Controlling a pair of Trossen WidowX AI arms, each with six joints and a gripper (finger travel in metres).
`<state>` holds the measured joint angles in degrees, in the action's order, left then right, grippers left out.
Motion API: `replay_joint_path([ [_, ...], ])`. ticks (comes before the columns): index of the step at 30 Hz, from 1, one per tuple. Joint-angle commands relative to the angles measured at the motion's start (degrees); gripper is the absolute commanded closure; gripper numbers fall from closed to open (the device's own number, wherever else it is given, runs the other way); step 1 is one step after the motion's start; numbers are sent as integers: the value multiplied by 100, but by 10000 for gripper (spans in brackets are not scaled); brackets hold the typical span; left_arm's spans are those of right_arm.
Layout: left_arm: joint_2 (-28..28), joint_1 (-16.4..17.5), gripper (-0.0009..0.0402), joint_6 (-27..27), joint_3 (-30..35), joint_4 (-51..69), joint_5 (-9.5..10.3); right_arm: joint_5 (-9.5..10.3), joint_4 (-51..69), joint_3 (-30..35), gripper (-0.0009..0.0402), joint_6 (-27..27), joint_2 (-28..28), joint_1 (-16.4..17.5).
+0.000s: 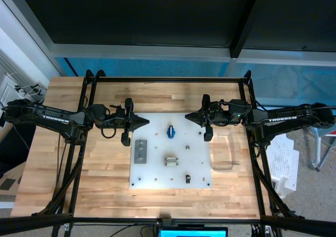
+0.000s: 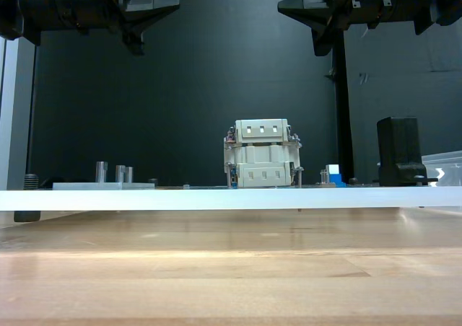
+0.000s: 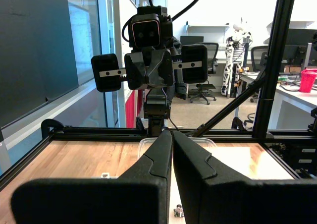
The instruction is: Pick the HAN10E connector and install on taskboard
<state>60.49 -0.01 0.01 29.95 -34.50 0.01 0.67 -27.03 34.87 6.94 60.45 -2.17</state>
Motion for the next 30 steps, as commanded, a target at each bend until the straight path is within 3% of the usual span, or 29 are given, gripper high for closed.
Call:
replay_joint_path([
  [1, 0, 0, 392, 0, 0, -2, 0, 59, 13, 2, 393, -9, 2, 9],
  [30, 0, 2, 392, 0, 0, -2, 0, 92, 31, -22, 393, -142, 7, 33],
])
